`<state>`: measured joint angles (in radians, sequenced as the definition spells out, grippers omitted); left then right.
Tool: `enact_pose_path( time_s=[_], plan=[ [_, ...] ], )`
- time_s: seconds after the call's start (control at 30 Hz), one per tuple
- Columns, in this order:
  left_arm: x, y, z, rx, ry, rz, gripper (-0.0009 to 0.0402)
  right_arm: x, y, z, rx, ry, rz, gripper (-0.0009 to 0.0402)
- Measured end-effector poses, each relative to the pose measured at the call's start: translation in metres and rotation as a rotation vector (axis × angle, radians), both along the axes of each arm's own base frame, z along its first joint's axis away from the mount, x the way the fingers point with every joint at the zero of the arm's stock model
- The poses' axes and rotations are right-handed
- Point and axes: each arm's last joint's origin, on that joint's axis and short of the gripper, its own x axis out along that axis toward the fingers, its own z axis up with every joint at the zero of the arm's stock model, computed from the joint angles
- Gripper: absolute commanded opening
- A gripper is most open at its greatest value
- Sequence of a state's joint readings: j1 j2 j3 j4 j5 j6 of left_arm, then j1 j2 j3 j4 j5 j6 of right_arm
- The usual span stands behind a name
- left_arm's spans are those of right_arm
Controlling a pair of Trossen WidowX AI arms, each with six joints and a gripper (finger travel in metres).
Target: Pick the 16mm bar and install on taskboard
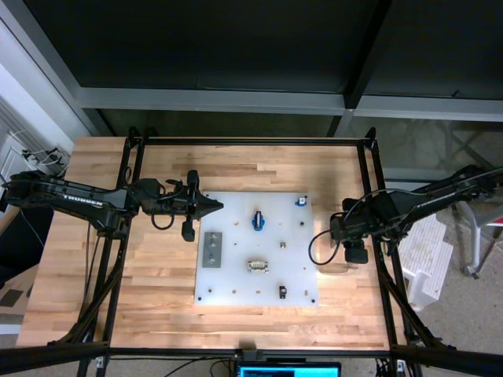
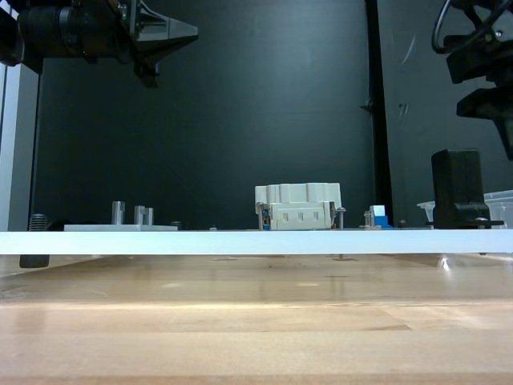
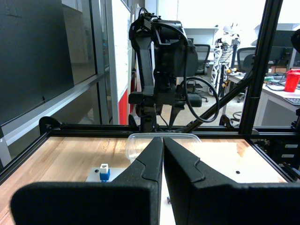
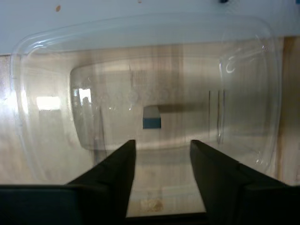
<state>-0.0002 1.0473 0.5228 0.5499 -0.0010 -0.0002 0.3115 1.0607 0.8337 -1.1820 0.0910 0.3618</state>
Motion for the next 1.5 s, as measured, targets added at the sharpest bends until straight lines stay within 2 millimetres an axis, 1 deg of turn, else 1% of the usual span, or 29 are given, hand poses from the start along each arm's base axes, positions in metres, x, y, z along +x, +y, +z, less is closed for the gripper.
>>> enact_pose_path(
  time_s=[0.07,0.17,0.37,0.63,0.87,1.5],
  plan=[
    [0.0,0.0,0.0,0.0,0.0,0.0,0.0,0.001,0.001,-0.002,-0.015,0.003,0.006,0.0209],
    [0.0,0.0,0.0,0.0,0.0,0.0,0.0,0.003,0.002,-0.007,-0.019,0.002,0.006,0.0217],
    [0.0,0.0,0.0,0.0,0.0,0.0,0.0,0.006,0.004,-0.019,-0.027,0.024,0.009,0.0215],
    [0.0,0.0,0.0,0.0,0.0,0.0,0.0,0.006,0.006,-0.038,-0.02,0.005,0.017,0.0216],
    [0.0,0.0,0.0,0.0,0.0,0.0,0.0,0.009,0.008,-0.051,-0.024,0.017,0.008,0.0216],
    [0.0,0.0,0.0,0.0,0.0,0.0,0.0,0.007,0.009,-0.063,-0.022,0.013,0.011,0.0216]
  ],
)
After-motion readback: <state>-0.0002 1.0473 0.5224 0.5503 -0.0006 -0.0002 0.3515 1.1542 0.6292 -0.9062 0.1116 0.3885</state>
